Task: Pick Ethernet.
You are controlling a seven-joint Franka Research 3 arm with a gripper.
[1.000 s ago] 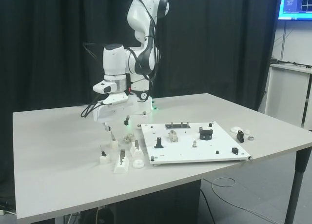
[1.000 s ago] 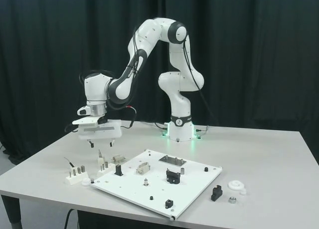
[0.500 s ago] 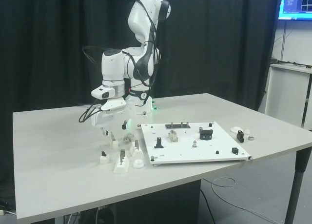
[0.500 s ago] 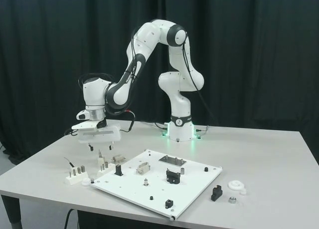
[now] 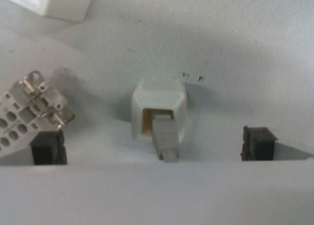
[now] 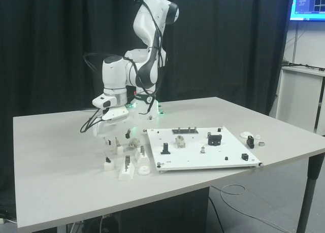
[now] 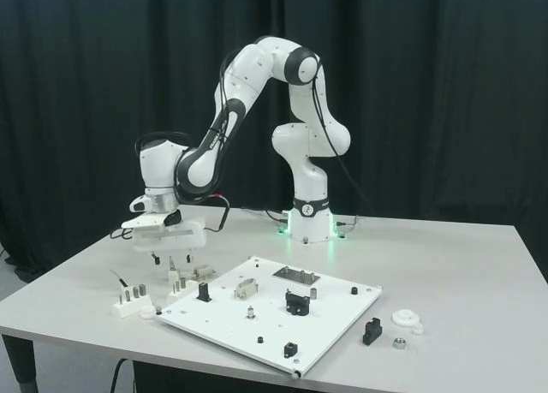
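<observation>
With the hand (image 5: 152,146) spread wide over the Ethernet plug (image 5: 164,139) in its white holder (image 5: 159,105) at frame centre, the approach step seems underway; descending and closing come next.

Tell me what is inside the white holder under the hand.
A grey plug sits in the holder's open slot, its end sticking out towards the hand. How deep the plug reaches inside is hidden by the holder's walls.

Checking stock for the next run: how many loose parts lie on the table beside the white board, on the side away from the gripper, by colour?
White: 2, gear and small disc
Black: 1, block
Grey: 1, nut
Total: 4
</observation>
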